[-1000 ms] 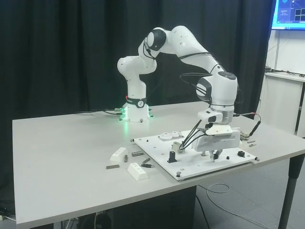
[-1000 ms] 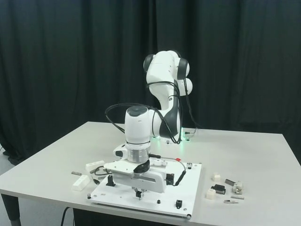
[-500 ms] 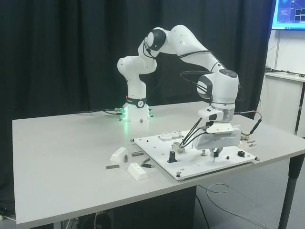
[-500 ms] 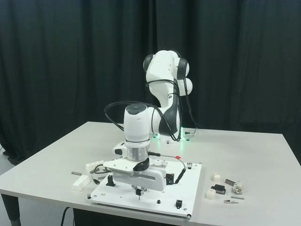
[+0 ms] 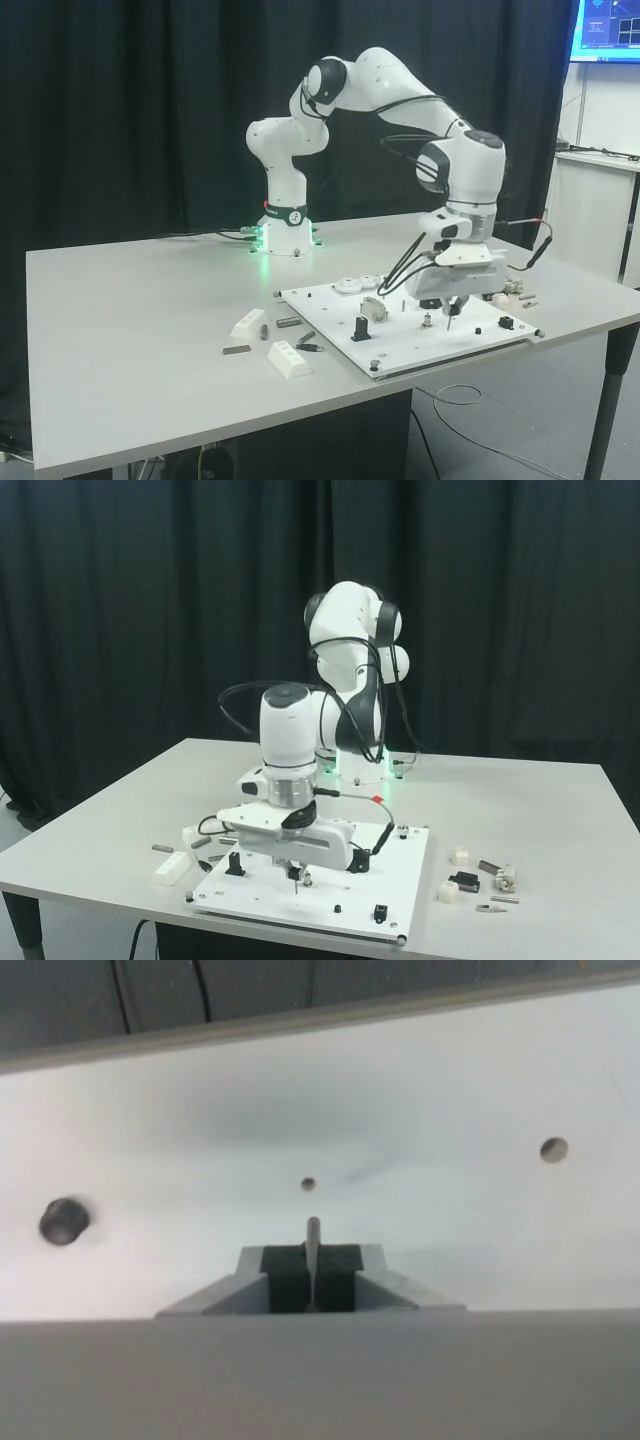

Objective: Remove round peg 1.

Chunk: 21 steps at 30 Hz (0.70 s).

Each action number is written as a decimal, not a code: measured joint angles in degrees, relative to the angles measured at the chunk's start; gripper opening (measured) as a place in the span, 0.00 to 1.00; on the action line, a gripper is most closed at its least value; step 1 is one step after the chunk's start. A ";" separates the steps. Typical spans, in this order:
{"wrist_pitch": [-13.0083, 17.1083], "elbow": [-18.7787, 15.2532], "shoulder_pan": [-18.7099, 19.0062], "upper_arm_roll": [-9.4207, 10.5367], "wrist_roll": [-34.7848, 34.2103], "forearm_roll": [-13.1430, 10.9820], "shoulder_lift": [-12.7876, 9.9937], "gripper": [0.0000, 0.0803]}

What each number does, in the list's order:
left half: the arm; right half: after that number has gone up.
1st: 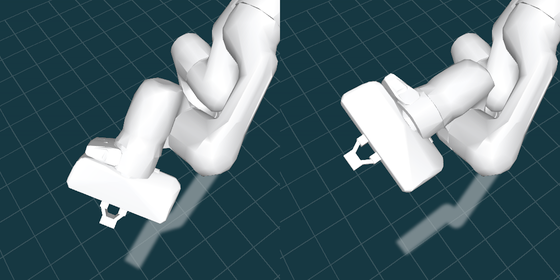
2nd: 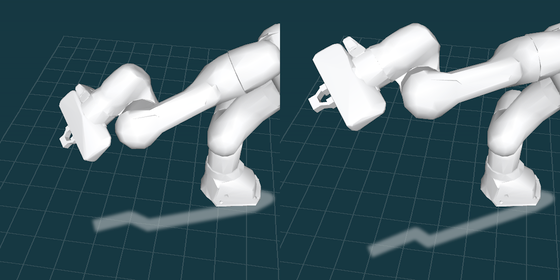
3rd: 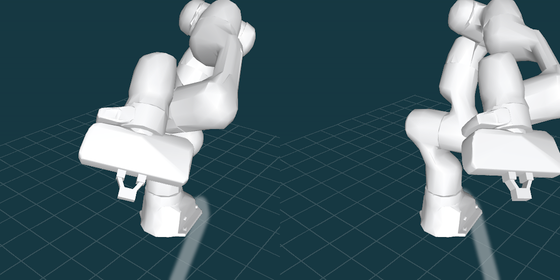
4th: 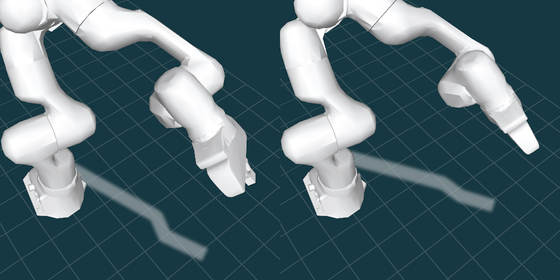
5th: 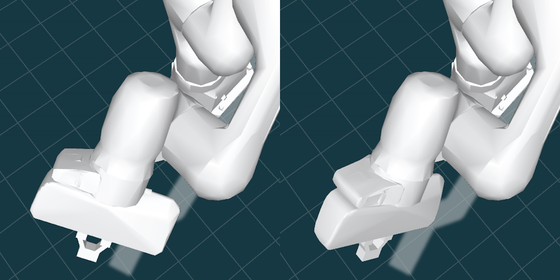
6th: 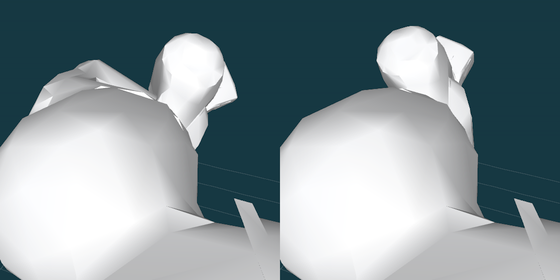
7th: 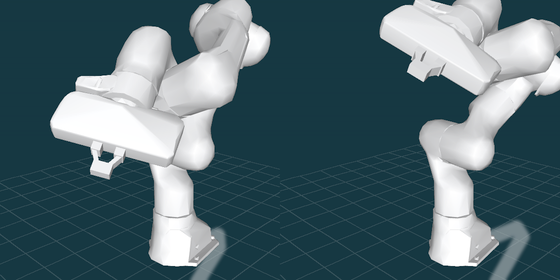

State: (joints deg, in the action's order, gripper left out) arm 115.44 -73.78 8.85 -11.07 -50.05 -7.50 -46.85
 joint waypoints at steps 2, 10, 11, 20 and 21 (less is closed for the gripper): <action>-1.02 0.69 -0.04 -0.01 0.00 0.00 0.09 0.02; -2.50 2.07 -0.10 -0.05 0.11 0.03 0.12 0.02; -2.50 2.08 -0.10 -0.06 0.14 0.04 0.12 0.02; -2.50 2.08 -0.10 -0.29 0.32 0.06 0.10 0.02; -2.50 2.08 -0.10 -0.33 0.36 0.06 0.10 0.02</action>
State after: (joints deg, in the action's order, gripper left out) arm 112.94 -71.70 8.75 -11.40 -49.68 -7.44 -46.75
